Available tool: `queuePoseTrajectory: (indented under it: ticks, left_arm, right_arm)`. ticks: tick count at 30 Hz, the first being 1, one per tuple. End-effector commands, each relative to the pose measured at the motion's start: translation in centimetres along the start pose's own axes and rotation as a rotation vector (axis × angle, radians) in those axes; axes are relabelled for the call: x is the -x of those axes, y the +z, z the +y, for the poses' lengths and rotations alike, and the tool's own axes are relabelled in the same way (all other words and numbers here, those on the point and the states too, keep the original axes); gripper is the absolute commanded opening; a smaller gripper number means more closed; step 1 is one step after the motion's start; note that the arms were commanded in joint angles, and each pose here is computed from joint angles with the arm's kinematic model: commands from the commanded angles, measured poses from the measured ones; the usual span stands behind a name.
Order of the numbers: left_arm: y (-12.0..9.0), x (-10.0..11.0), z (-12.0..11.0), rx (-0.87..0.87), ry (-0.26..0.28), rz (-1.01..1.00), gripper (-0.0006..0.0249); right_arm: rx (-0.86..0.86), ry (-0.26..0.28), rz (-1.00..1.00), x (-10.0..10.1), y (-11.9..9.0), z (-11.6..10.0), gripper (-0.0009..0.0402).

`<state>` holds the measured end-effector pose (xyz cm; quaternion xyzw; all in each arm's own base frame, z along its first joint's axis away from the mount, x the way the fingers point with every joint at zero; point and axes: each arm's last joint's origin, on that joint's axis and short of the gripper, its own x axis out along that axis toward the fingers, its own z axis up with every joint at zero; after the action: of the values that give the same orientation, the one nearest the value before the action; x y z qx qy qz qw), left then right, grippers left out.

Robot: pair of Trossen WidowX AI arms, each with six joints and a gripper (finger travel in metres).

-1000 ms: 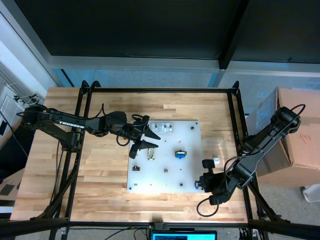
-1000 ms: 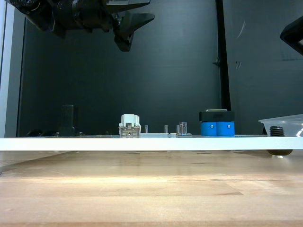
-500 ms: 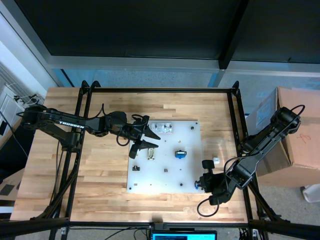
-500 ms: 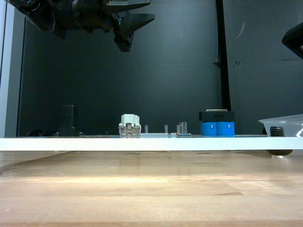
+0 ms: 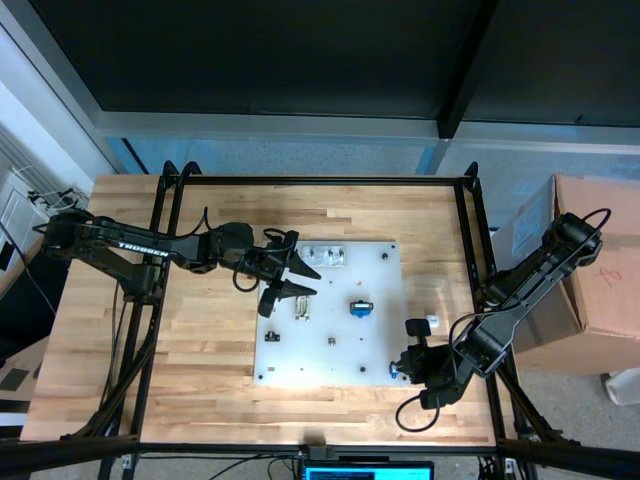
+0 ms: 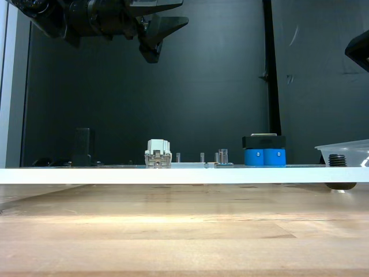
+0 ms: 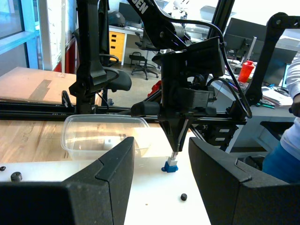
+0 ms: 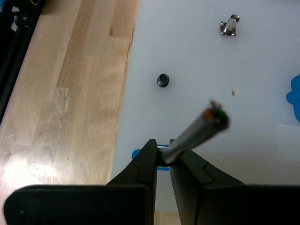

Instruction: Pick the RJ45 connector and install on the taskboard

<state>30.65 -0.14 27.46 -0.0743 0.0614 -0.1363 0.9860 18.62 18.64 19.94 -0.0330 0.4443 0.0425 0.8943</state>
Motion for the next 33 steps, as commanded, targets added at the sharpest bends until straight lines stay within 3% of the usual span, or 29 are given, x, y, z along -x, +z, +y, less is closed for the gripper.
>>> queuePoseTrajectory:
  ticks: [1, 20, 33]
  left_arm:
    - [0.0, 0.0, 0.0, -0.001, 0.0, -0.001, 0.0156]
    - [0.0, 0.0, 0.0, 0.0, 0.0, 0.001, 0.0156]
    - [0.0, 0.0, 0.0, 0.0, 0.0, 0.0, 0.0156]
  right_arm:
    - [-0.002, -0.004, 0.006, -0.1, -0.2, 0.0, 0.0]
    - [-0.015, -0.026, 0.037, -1.9, -1.6, -0.1, 0.0]
    - [-0.021, -0.009, 0.02, -1.5, -1.0, 0.2, 0.001]
